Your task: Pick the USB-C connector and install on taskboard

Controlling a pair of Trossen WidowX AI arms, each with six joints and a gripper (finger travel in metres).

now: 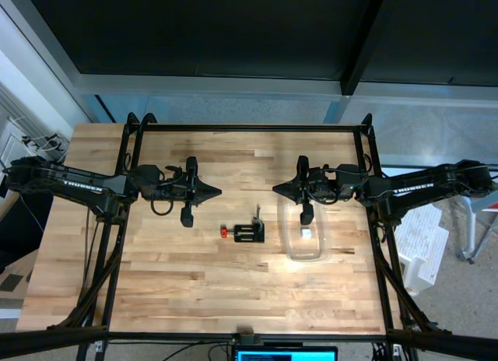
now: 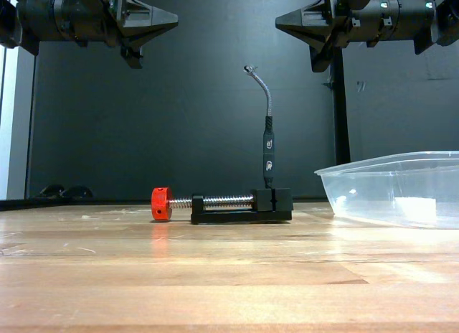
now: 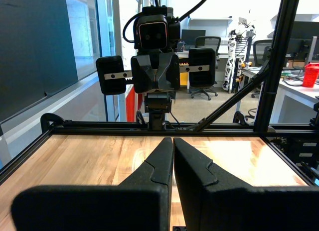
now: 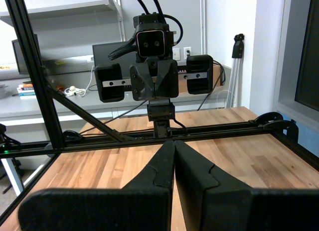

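Left gripper and right gripper hang above the tabletop, tips facing, both jaws pressed together and empty. The taskboard sits near the tabletop centre, with the USB-C connector standing upright on it. A clear tray lies beside it, toward the right edge.

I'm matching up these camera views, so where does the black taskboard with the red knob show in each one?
High view: taskboard mid-table, left of the clear tray.
Low view: taskboard centre, tray at right.
Left wrist view: not in it; left end effector shut, above the table.
Right wrist view: not in it; right end effector shut, above the table.
Shared landmark: the tray, in high and low views only.
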